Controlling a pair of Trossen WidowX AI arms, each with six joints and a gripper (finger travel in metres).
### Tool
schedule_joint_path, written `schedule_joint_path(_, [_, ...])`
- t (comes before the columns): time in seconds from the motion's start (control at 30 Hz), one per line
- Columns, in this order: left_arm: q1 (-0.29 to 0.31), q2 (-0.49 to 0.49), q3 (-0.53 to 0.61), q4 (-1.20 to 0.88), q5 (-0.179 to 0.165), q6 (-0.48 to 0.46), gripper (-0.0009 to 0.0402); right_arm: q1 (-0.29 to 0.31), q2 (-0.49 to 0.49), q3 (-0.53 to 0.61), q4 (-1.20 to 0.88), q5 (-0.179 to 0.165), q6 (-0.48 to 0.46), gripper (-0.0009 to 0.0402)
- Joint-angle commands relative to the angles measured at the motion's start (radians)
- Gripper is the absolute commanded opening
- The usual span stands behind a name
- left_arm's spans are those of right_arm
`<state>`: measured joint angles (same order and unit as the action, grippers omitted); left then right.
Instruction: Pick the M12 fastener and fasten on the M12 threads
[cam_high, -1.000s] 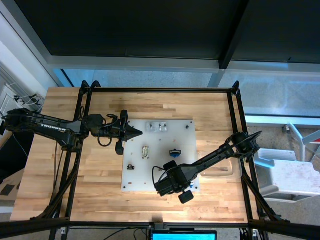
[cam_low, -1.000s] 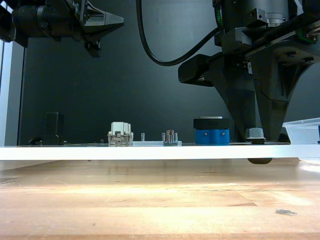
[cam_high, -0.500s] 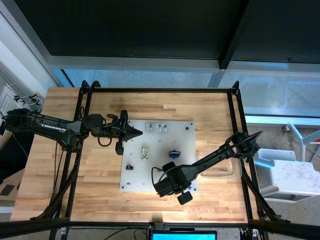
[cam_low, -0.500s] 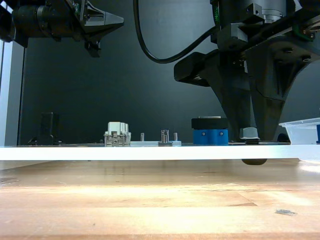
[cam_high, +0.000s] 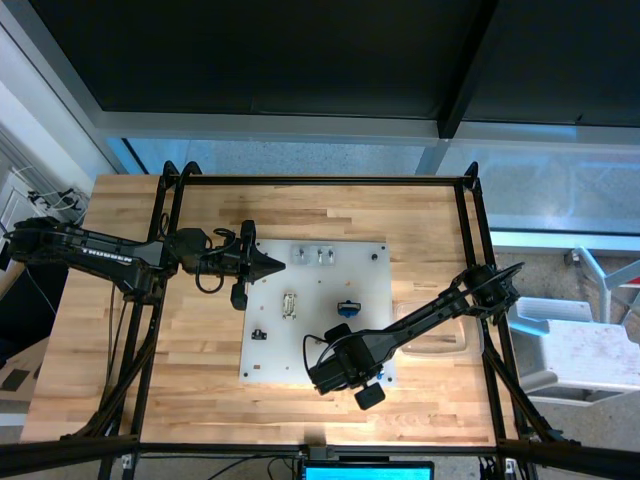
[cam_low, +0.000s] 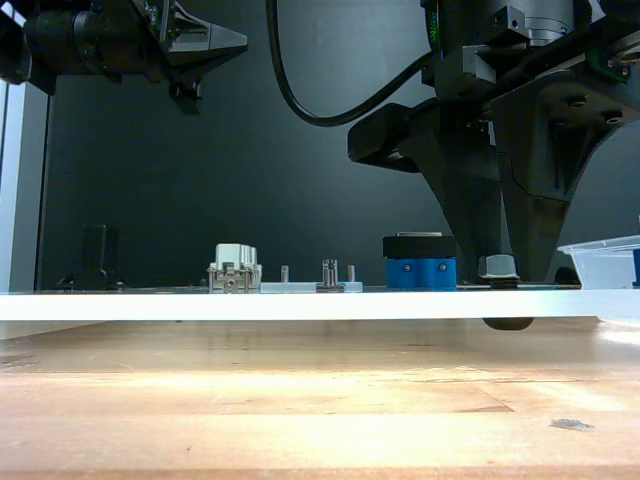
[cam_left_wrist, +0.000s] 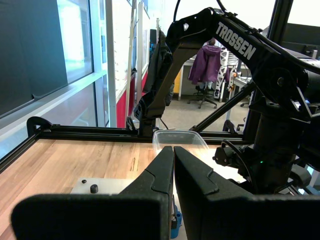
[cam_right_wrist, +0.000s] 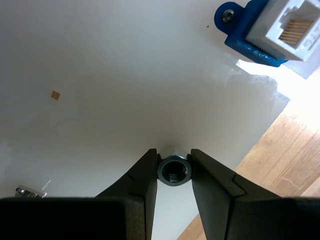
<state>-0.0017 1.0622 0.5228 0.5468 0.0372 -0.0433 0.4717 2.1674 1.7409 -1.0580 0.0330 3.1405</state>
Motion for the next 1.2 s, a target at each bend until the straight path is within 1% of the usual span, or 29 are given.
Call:
schedule_joint_path(0.03, [0.0, 0.0, 0.0, 0.0, 0.0, 0.0, 0.0, 0.0, 0.0, 0.0, -0.013, 0.001, 0.002, 0.0018])
schedule_joint_path(0.23, [0.0, 0.0, 0.0, 0.0, 0.0, 0.0, 0.0, 0.0, 0.0, 0.0, -0.015, 0.0, 0.001, 0.0019])
schedule_joint_path(0.3, [0.0, 0.0, 0.0, 0.0, 0.0, 0.0, 0.0, 0.0, 0.0, 0.0, -0.014, -0.004, 0.001, 0.0026])
schedule_joint_path(0.4, [0.0, 0.0, 0.0, 0.0, 0.0, 0.0, 0.0, 0.0, 0.0, 0.0, -0.014, -0.008, 0.001, 0.0051])
schedule_joint_path(0.57, [0.0, 0.0, 0.0, 0.0, 0.0, 0.0, 0.0, 0.002, -0.001, 0.0, -0.013, -0.009, -0.001, 0.011])
schedule_joint_path(0.6, [0.0, 0.0, 0.0, 0.0, 0.0, 0.0, 0.0, 0.002, -0.002, 0.0, -0.013, -0.012, -0.005, 0.0122])
schedule_joint_path(0.7, [0.0, 0.0, 0.0, 0.0, 0.0, 0.0, 0.0, 0.002, -0.008, 0.0, -0.011, -0.036, -0.007, 0.0153])
schedule_joint_path(0.8, [0.0, 0.0, 0.0, 0.001, 0.0, 0.0, 0.0, 0.004, -0.018, 0.0, -0.008, -0.04, -0.013, 0.0179])
schedule_joint_path(1.03, [0.0, 0.0, 0.0, 0.001, 0.0, 0.0, 0.0, 0.004, -0.063, 0.0, -0.007, -0.043, -0.021, 0.0215])
schedule_joint_path(1.2, [0.0, 0.0, 0.0, 0.0, 0.0, 0.0, 0.0, 0.004, -0.109, 0.0, -0.005, -0.045, -0.111, 0.0222])
